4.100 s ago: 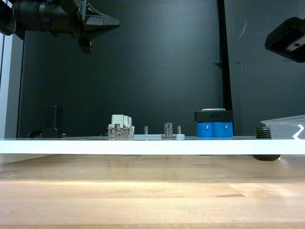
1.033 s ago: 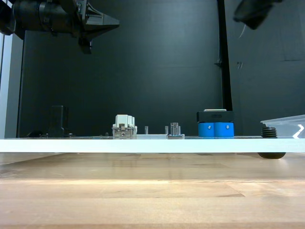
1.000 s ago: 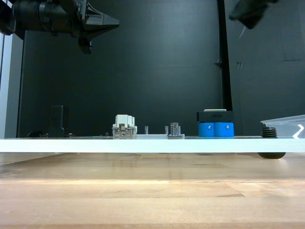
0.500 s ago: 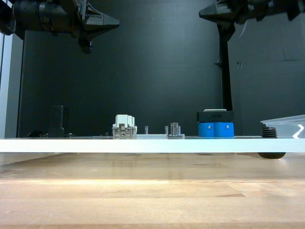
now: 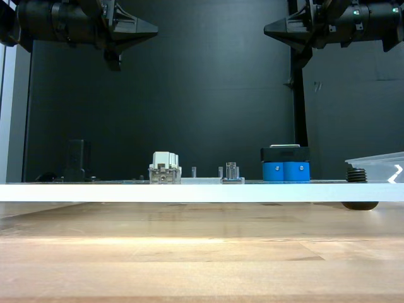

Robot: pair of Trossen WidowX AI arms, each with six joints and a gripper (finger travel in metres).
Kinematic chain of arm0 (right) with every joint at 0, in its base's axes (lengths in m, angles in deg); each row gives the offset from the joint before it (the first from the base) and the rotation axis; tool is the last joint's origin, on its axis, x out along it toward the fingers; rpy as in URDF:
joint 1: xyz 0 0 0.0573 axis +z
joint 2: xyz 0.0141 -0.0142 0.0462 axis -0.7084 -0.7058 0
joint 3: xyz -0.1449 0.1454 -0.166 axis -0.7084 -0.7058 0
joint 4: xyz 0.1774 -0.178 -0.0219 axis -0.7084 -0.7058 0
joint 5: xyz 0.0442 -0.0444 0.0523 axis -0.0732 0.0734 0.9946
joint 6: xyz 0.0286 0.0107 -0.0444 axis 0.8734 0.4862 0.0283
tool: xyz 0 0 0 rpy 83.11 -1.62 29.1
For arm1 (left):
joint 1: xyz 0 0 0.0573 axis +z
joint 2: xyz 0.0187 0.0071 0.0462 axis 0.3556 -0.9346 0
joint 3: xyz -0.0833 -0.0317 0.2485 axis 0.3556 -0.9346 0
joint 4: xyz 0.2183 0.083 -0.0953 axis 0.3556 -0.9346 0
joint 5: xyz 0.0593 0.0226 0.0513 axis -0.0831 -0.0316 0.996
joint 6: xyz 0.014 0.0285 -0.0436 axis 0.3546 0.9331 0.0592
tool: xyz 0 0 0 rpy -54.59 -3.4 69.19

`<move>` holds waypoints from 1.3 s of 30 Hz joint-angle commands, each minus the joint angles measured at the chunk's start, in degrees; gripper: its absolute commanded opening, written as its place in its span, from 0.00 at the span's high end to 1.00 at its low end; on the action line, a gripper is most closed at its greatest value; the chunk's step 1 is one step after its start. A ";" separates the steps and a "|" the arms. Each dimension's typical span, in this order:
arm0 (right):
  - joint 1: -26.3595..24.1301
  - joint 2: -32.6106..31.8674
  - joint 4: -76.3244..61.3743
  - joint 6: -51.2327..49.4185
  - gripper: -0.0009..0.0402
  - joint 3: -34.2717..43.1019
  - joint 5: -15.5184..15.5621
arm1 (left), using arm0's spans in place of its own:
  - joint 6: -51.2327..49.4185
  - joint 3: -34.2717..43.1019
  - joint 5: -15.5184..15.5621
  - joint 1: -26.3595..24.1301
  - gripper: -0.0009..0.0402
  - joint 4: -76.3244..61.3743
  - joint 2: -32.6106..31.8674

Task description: Pick the RJ45 connector and install on the taskboard

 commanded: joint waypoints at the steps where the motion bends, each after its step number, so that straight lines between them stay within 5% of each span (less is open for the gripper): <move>1: 0.07 -0.07 0.09 0.00 0.98 -0.02 0.26 | 0.02 0.00 -0.02 0.00 0.98 0.02 0.00; 39: 0.09 -0.07 -1.31 -0.04 0.98 -0.02 0.24 | 0.02 0.00 -0.02 0.02 0.98 0.02 -0.02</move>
